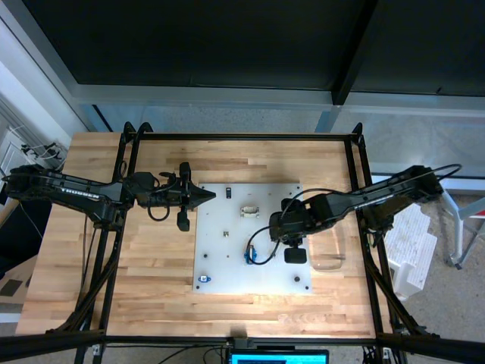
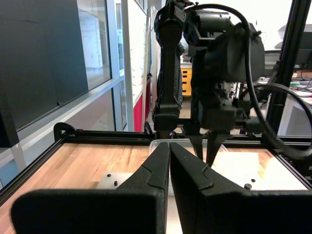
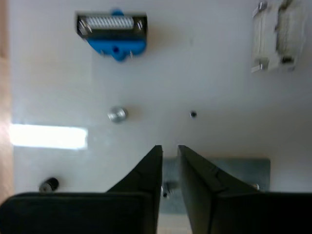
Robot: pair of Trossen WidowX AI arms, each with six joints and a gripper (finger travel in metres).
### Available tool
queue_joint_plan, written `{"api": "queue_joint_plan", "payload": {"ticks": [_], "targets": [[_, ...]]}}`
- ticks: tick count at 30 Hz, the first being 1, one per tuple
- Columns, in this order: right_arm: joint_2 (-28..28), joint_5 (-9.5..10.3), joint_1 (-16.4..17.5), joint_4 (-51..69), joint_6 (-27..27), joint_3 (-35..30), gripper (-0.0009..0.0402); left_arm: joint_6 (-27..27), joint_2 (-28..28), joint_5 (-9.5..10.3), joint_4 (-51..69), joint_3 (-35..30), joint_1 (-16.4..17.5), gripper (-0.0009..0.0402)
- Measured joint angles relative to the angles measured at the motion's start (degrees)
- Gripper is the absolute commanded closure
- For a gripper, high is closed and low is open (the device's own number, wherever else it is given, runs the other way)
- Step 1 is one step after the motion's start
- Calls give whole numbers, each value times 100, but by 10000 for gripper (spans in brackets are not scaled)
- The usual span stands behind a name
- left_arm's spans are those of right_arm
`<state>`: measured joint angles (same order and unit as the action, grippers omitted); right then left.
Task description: Remove the 16mm cylinder and place in the container
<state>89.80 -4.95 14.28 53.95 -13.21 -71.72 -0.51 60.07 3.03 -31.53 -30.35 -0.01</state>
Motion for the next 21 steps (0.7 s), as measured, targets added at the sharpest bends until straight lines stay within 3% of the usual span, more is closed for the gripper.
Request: {"api": "queue_joint_plan", "payload": {"ticks": [11, 21], "targets": [[798, 0, 264, 275, 0, -433, 201, 0, 0, 0, 0, -2, 0, 393], [1290, 7, 496, 227, -284, -540, 163, 0, 0, -2, -2, -2, 0, 393]]}}
